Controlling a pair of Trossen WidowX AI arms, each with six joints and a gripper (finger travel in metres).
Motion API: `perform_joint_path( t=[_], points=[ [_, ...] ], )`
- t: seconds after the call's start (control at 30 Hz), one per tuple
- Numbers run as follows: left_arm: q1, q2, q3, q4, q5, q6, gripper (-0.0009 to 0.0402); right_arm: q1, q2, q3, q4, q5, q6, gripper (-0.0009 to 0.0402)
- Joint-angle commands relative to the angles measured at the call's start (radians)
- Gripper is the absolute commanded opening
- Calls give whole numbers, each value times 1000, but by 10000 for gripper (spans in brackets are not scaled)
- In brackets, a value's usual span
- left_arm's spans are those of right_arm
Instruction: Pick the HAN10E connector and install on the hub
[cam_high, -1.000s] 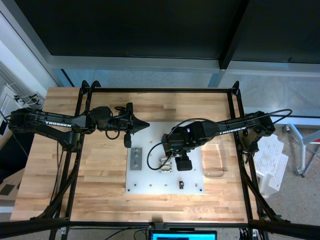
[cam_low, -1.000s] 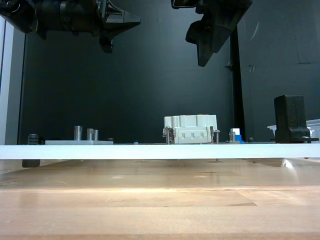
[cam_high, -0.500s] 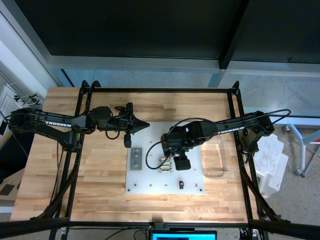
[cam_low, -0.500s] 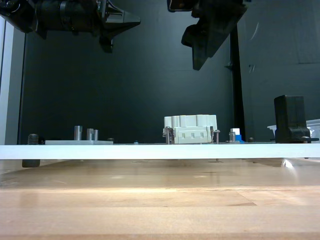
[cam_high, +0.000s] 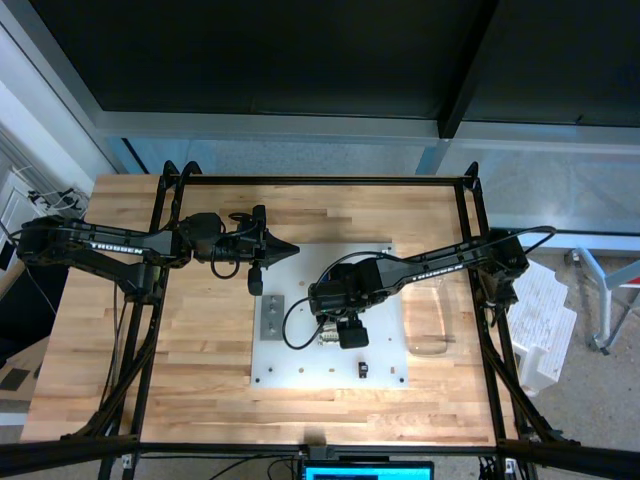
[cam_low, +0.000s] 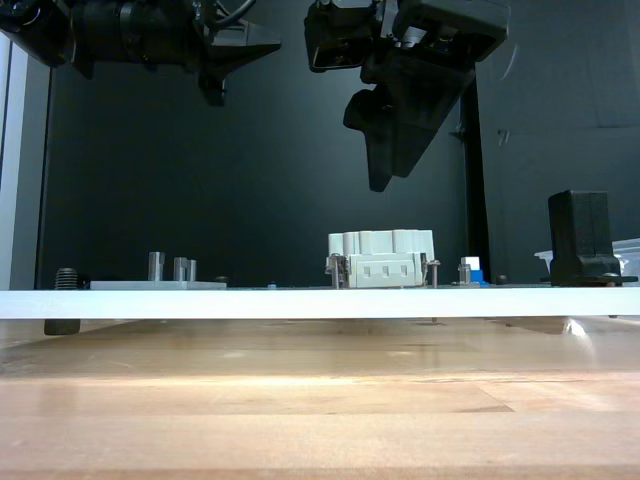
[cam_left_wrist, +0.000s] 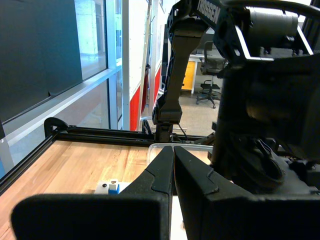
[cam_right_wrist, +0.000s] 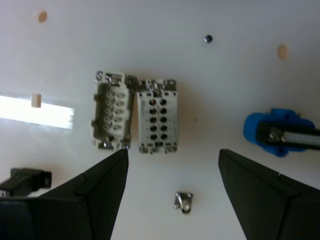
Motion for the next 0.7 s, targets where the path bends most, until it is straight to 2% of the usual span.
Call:
perform_joint_path(
  t=[0.03, 0.7],
  points=[
    [0, 0, 0, 0, 0, 0, 0, 8, 17, 2, 13, 13, 15, 252],
    [0, 0, 0, 0, 0, 0, 0, 14, 100, 1, 64, 19, 26, 252]
  ],
)
